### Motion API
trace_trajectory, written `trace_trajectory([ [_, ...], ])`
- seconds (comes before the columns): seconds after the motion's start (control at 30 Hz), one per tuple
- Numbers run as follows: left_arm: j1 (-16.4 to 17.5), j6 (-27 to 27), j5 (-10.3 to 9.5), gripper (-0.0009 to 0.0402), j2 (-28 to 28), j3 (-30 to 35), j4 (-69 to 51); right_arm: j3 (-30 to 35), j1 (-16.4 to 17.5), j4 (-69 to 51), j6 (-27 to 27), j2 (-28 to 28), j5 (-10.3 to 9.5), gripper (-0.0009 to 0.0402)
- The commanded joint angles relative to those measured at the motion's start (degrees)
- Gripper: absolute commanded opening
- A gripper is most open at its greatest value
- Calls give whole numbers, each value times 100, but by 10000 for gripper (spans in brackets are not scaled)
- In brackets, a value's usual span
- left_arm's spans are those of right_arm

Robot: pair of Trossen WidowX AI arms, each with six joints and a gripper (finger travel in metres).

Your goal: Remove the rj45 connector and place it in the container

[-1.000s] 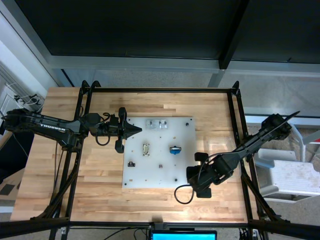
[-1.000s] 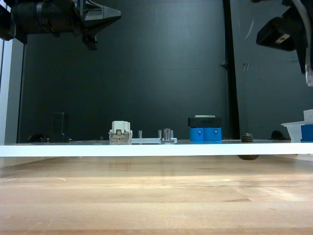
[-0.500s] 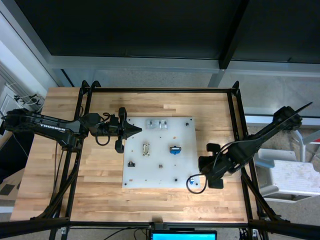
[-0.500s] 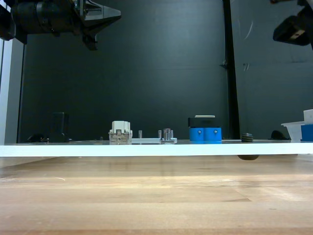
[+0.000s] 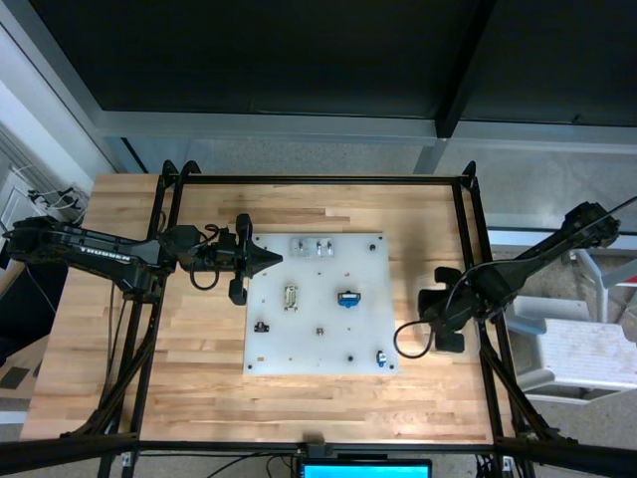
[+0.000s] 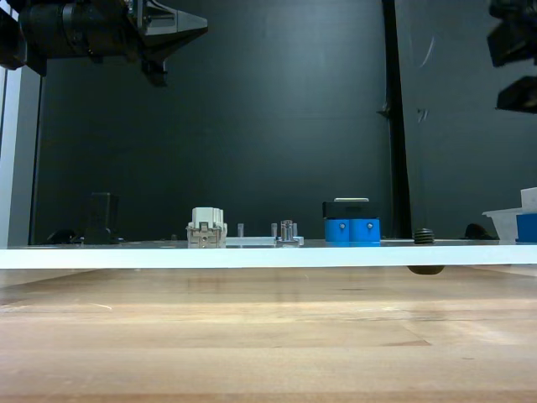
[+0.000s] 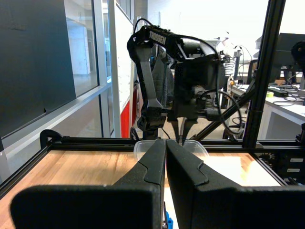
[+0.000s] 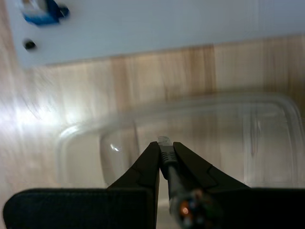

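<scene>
Wooden table [image 5: 318, 398]: we log right gripper [image 8: 164, 149] clamped on rj45 connector [image 8: 165, 140] above container [image 8: 224, 101] — left gripper [image 7: 165, 145] closed, at board's [image 5: 318, 339] left edge.

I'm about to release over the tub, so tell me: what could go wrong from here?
1. The right gripper, shut on the connector, hangs over the clear tub. The black cord loops out sideways and may drape over the rim and drag it back out.
2. The tub looks light, so the cord might nudge it on release.
The left gripper is shut, parked over the board's left edge, and is no hazard.
</scene>
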Motion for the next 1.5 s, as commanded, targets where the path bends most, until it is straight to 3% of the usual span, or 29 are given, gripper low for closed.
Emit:
trace_trajectory([
  [0.03,0,0,2,1,2,0,0,-212,0,-87,26,-205,-116,0],
  [0.3,0,0,2,1,0,0,0,-525,4,-245,116,-516,-164,8],
  [0.4,0,0,2,1,0,0,0,-570,4,-262,111,-514,-273,28],
  [1.1,0,0,2,1,0,0,0,-577,4,-629,136,-514,-284,174],
  [1.5,0,0,2,1,0,0,0,-577,4,-632,114,-514,-284,223],
])
